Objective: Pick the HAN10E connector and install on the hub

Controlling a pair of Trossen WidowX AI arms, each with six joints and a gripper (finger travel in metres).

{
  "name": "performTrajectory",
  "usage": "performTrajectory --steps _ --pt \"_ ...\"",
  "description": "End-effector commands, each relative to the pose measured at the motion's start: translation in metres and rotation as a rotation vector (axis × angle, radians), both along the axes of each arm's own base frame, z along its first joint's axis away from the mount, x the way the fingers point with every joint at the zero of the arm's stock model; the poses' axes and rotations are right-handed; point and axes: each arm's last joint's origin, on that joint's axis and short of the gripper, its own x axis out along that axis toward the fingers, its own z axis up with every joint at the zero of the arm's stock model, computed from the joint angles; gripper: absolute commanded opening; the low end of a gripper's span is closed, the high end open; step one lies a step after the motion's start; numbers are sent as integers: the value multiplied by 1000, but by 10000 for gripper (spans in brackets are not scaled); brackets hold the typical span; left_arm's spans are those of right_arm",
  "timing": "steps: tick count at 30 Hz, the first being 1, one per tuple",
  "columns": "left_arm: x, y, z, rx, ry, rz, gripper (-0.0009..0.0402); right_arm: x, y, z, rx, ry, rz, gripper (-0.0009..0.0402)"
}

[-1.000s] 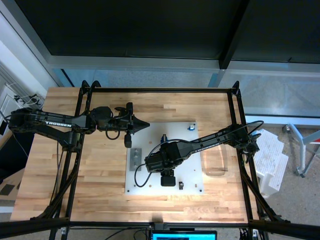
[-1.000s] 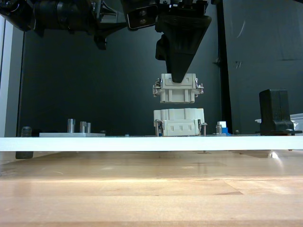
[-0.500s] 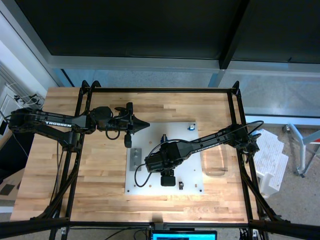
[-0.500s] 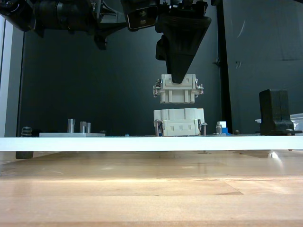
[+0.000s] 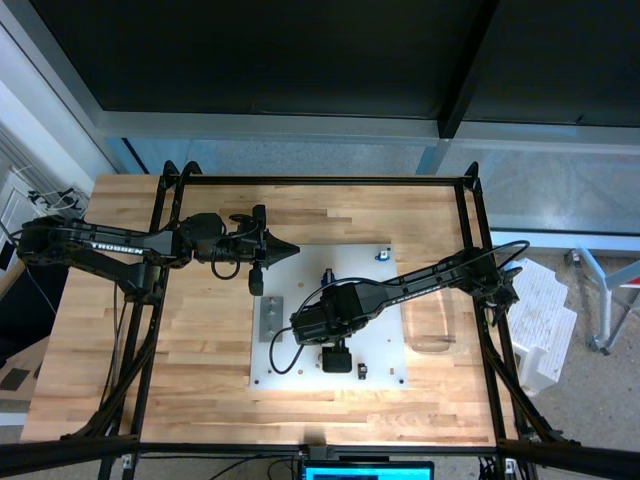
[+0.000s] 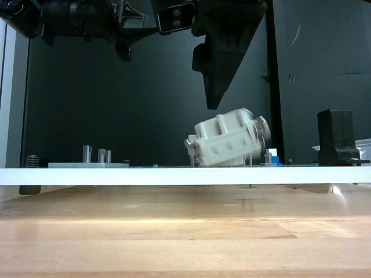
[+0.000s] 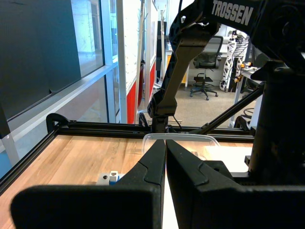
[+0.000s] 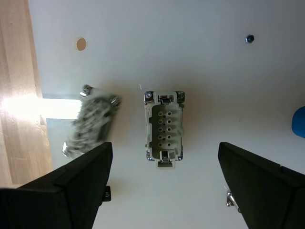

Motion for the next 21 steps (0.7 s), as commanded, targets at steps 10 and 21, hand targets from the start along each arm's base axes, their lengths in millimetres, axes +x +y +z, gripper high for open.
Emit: performTrajectory --steps 10,21 --pt "0 0 0 0 0 0 0 -2 2 3 -5 -4 -7 322" --pt "0 0 0 0 0 0 0 -7 15 4 4 -10 -22 322"
